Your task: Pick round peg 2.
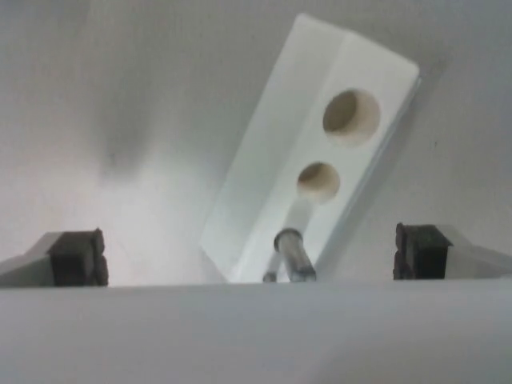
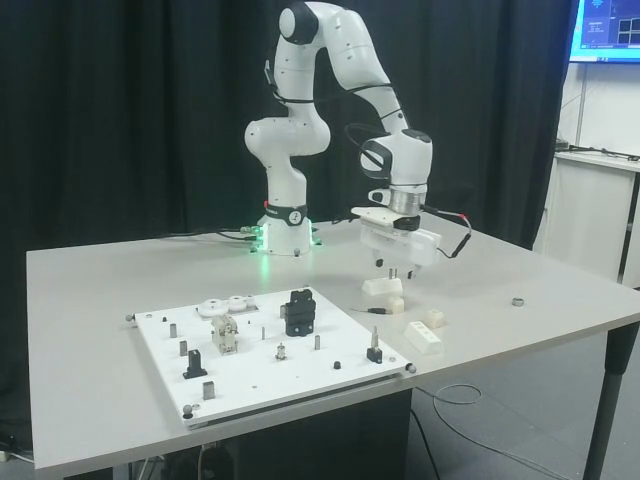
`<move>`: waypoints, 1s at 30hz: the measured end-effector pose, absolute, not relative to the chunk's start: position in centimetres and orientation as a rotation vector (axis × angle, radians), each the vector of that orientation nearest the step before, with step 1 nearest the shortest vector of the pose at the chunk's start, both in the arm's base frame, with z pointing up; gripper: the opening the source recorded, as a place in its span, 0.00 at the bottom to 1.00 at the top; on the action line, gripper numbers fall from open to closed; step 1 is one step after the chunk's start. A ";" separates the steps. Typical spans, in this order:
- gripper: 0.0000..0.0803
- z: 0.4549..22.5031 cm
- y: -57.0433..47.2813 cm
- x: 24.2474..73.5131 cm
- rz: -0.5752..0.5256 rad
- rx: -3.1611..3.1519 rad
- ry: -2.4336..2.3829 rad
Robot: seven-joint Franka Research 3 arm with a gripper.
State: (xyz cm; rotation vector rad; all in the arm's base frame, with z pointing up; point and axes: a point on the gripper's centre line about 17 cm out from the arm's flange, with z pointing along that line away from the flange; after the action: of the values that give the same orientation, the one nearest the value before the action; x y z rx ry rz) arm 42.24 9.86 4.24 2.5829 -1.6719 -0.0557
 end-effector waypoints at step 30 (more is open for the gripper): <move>1.00 3.2 10.5 41.2 -0.086 2.549 -1.699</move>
State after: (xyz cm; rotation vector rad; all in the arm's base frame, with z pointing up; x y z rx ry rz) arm 41.25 10.47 3.25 2.5489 -1.6993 -0.0858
